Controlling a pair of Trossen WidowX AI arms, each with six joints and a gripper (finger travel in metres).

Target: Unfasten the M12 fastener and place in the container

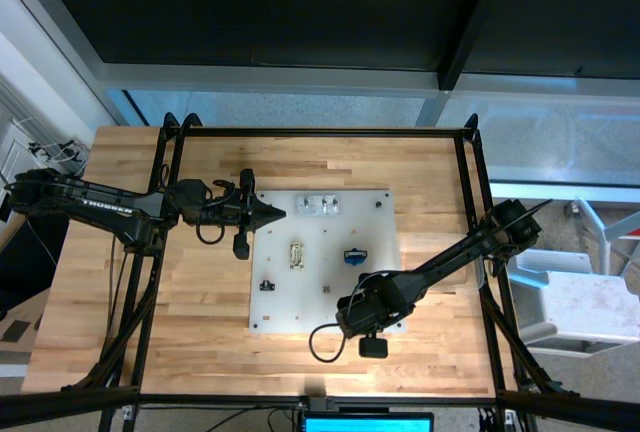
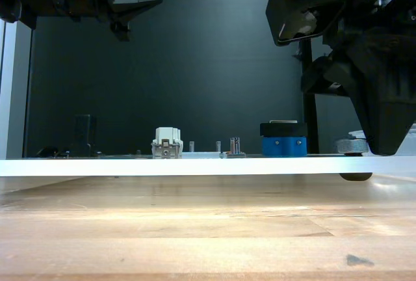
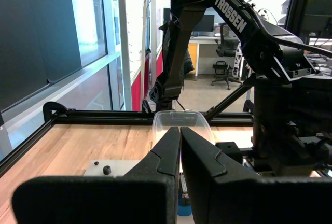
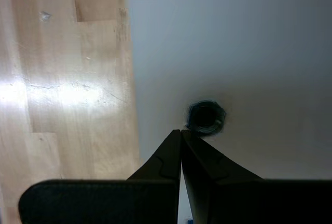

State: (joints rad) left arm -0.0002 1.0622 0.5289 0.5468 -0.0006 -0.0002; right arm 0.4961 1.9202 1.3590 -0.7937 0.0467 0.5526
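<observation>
Right gripper (image 4: 181, 133): fingers were pressed together on nothing, tips just beside the M12 fastener (image 4: 206, 116). It sat on the white board (image 4: 233, 37), apparently on its stud and not in the container (image 3: 192, 117). Unfastening looked unfinished. Next call: spread the fingers, straddle the nut, clamp and twist. Left gripper (image 3: 180, 133), fingers together too, hovered over the board's far left edge.
</observation>
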